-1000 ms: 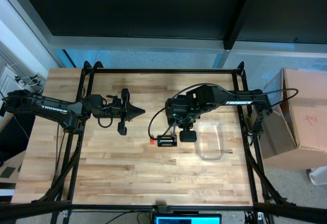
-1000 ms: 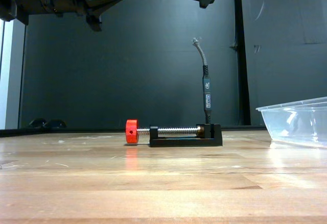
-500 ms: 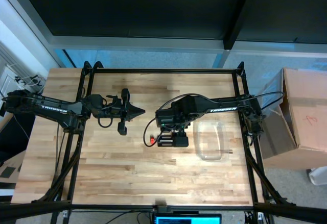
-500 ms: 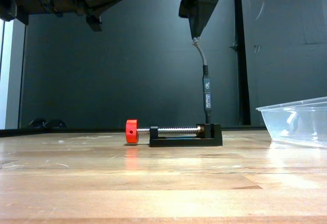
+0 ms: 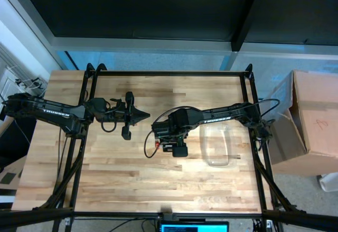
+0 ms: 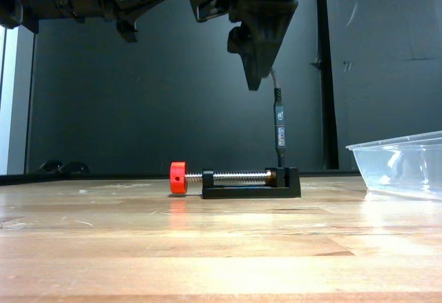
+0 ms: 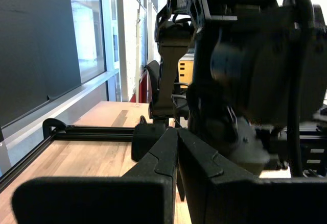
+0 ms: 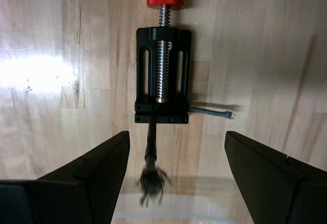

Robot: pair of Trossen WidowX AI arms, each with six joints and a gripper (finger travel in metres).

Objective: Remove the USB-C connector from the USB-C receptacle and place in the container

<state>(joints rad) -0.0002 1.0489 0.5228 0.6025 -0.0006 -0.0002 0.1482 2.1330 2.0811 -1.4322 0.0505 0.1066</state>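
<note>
Hovering left gripper (image 5: 146, 116), right gripper (image 8: 176, 157), one connector (image 6: 280, 127)

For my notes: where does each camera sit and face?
High: above near edge, facing down; left tool left of vise, right tool over it.
Low: table height, level; USB-C connector upright in vise, under right tool.
Left wrist: along shut left tool, toward right arm.
Right wrist: down between open fingers onto vise.
Low, right wrist share connector.
</note>
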